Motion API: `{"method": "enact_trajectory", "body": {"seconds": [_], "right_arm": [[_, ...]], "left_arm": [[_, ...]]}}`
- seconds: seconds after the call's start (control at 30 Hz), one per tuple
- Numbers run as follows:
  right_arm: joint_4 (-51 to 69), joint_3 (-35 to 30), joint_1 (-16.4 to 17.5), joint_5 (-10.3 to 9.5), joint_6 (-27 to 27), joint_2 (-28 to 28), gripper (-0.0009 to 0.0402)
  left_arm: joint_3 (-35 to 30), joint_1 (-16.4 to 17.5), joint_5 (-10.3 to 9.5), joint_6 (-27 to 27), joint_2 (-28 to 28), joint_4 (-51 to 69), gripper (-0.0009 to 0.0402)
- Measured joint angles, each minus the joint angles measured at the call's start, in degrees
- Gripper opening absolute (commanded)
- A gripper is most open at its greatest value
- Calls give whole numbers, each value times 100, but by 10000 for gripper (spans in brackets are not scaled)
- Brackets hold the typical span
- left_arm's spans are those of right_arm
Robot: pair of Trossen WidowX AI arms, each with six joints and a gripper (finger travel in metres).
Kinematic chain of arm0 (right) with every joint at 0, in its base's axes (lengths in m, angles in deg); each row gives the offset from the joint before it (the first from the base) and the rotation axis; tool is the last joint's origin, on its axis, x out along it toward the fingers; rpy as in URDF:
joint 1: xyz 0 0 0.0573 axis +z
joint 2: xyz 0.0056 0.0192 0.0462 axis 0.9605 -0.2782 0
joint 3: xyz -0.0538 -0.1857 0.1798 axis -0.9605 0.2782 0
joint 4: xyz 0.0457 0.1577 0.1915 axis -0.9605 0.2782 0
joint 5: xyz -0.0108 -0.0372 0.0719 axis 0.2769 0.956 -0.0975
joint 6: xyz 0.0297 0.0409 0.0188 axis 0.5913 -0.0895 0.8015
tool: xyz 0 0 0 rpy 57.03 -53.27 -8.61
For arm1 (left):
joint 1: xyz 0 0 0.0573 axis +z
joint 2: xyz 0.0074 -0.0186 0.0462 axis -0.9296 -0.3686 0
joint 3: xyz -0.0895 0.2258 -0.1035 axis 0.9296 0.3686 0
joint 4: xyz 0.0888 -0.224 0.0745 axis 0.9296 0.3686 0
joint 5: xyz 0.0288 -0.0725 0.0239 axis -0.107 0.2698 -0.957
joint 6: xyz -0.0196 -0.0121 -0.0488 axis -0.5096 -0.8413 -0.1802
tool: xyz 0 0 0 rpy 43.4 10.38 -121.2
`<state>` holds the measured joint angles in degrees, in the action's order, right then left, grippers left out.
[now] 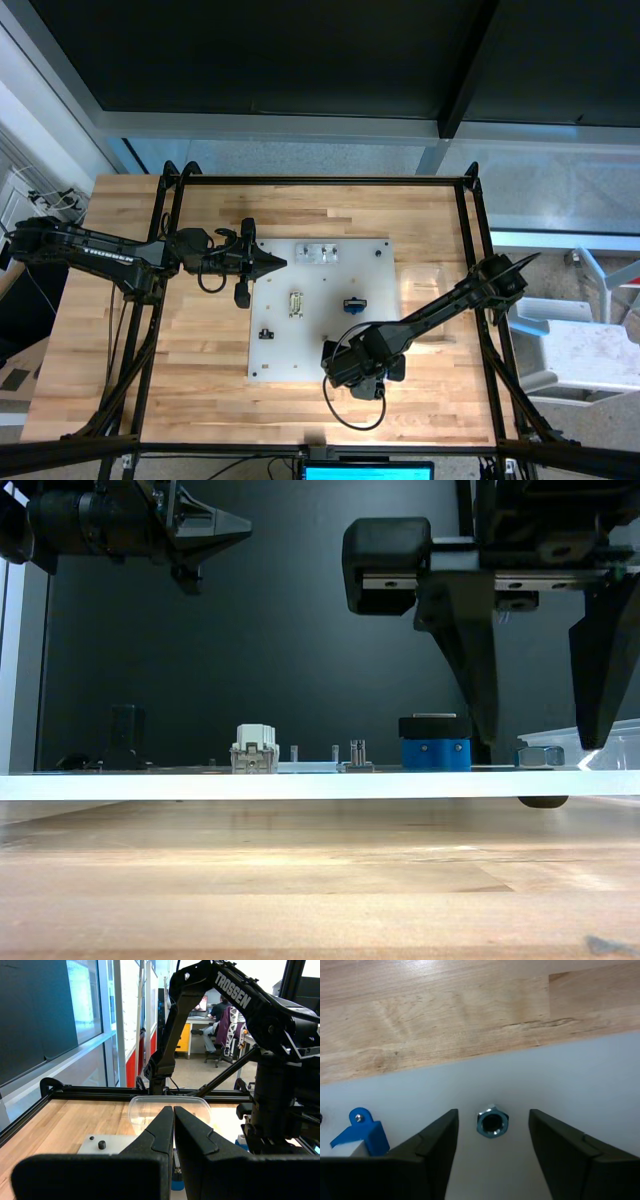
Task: Unfasten the M12 fastener and place in the container
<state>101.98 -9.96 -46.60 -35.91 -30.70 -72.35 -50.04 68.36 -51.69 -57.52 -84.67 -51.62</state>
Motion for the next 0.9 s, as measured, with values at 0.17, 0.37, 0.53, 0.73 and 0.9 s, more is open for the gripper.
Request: {"method": "enact_trajectory", "body": {"seconds": [0.17,0.37,0.53,0.73,0.9], "right_arm": [[13,0,9,-4,1073,170,227],[22,15,11,-11,4212,400,169],[20,264,17,-52,6116,568,57],[9,330,42,-50,7313,603,5],[-63,334,76,-22,7571,522,-1]], "left_arm": [[0,0,2,-2,0,0,0],[0,0,2,0,0,0,0],[0,0,2,-2,0,0,0],[2,0,2,-2,0,0,0],[2,0,2,0,0,0,0]]}}
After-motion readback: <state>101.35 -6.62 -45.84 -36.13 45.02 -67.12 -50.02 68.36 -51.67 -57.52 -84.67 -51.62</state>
